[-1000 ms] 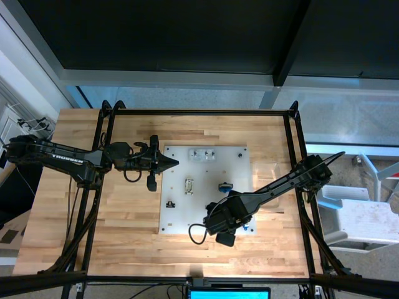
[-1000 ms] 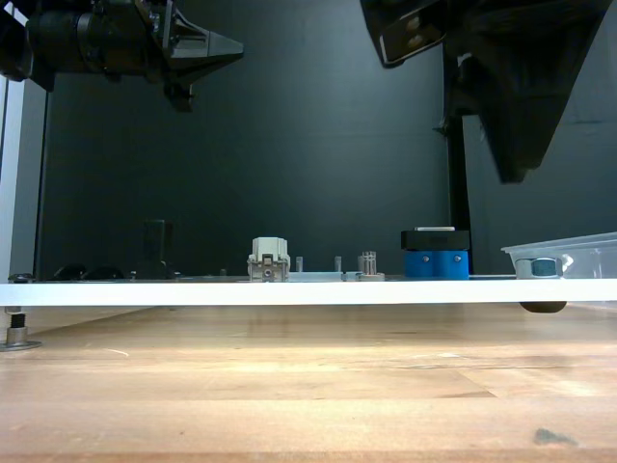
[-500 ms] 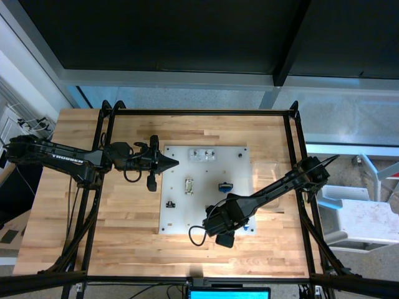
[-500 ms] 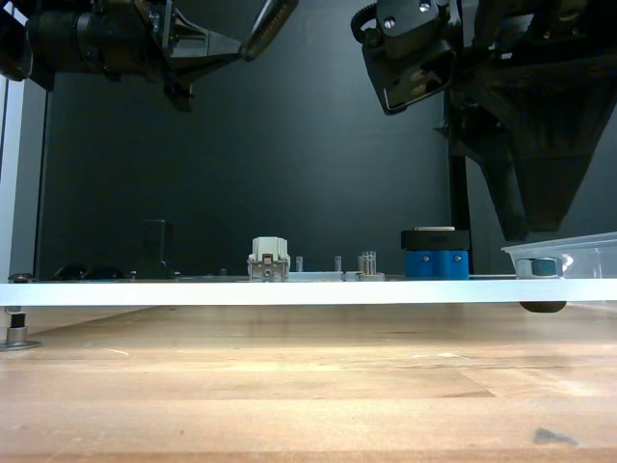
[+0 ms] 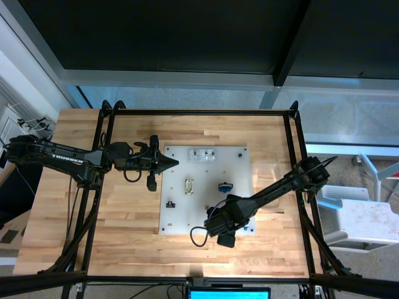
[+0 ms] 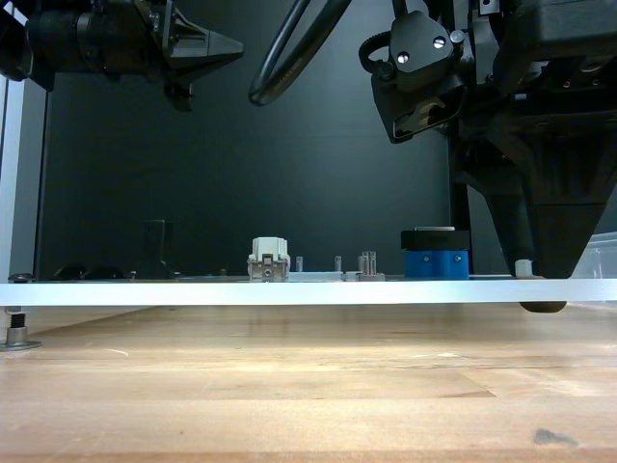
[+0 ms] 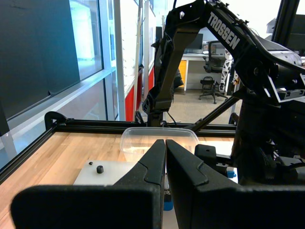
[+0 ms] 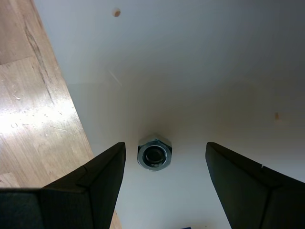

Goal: Unfasten the M12 fastener and place in the container

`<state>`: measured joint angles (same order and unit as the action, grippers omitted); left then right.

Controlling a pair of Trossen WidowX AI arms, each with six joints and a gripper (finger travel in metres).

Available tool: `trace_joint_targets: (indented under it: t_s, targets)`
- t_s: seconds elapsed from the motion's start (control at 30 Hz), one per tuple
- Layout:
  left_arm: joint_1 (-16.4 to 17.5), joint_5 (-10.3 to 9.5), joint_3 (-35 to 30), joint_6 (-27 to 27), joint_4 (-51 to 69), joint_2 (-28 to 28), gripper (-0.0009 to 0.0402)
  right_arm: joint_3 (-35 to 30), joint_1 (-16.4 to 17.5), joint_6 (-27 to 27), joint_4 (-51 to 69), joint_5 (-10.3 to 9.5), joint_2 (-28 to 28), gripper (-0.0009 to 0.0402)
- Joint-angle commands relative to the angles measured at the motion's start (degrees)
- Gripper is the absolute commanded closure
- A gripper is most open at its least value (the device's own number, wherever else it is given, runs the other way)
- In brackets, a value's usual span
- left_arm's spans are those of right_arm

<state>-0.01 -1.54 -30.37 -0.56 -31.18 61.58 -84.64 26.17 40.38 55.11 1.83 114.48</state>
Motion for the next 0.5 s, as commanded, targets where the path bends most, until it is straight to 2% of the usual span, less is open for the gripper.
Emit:
trace_joint_targets:
  t_s: [0.03,0.5]
  targets:
    - [0.0,0.02,0.0,0.0,0.0,0.0,0.0393,0.4,0.0,0.1,-0.8,0.07,0.0,0.0175]
    - [0.0,0.02,0.0,0.0,0.0,0.0,0.0393,0.4,0.0,-0.7,-0.7,-0.44,0.0,0.0337]
